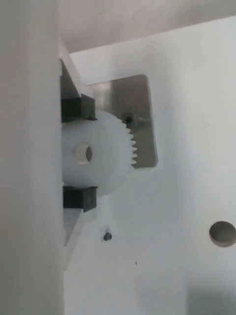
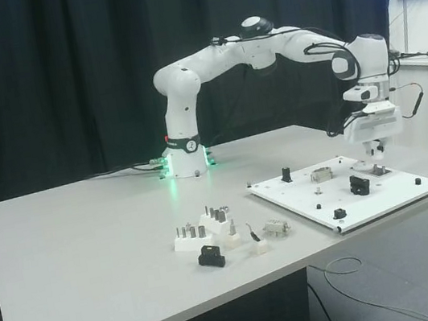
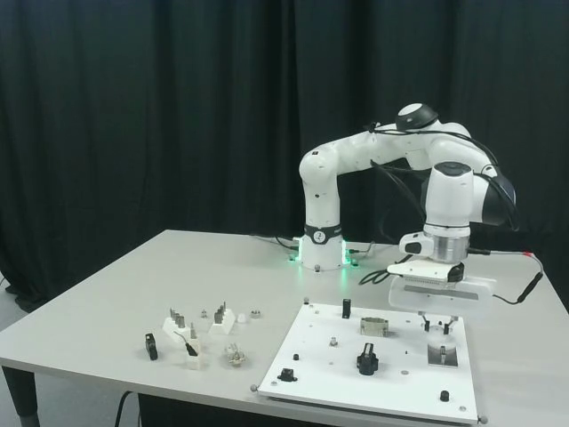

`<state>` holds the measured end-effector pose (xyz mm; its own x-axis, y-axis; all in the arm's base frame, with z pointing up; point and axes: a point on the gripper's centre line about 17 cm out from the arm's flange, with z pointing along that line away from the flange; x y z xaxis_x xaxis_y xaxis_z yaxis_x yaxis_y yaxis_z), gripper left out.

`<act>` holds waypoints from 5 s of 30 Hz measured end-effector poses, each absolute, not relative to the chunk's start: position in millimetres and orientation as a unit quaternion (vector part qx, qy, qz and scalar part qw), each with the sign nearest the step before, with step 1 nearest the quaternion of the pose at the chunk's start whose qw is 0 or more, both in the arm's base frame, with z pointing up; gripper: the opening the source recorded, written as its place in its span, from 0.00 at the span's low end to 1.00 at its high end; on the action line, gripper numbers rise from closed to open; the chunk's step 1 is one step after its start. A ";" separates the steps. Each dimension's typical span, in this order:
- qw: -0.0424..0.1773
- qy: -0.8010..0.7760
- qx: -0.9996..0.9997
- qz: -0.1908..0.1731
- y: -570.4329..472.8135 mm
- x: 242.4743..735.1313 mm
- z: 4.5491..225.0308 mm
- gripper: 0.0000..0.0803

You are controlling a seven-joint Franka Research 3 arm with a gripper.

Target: Insert medium gear.

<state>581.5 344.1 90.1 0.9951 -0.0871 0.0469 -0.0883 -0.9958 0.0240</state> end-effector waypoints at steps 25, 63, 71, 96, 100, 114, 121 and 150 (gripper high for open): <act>0.010 -0.026 1.000 0.007 365.1 561.6 63.4 0.35; 0.015 -0.028 0.999 0.016 360.0 564.0 59.7 0.35; 0.014 -0.030 0.999 0.015 360.9 563.6 59.0 0.35; 0.014 -0.031 0.999 0.016 361.2 563.4 51.0 0.35; 0.015 -0.020 1.000 0.016 360.9 563.3 50.9 0.35; 0.016 0.028 0.999 0.014 360.5 563.1 50.6 0.35; 0.016 0.065 0.998 0.013 359.9 563.0 50.6 0.35; 0.002 0.060 0.998 -0.004 360.5 562.6 49.9 0.35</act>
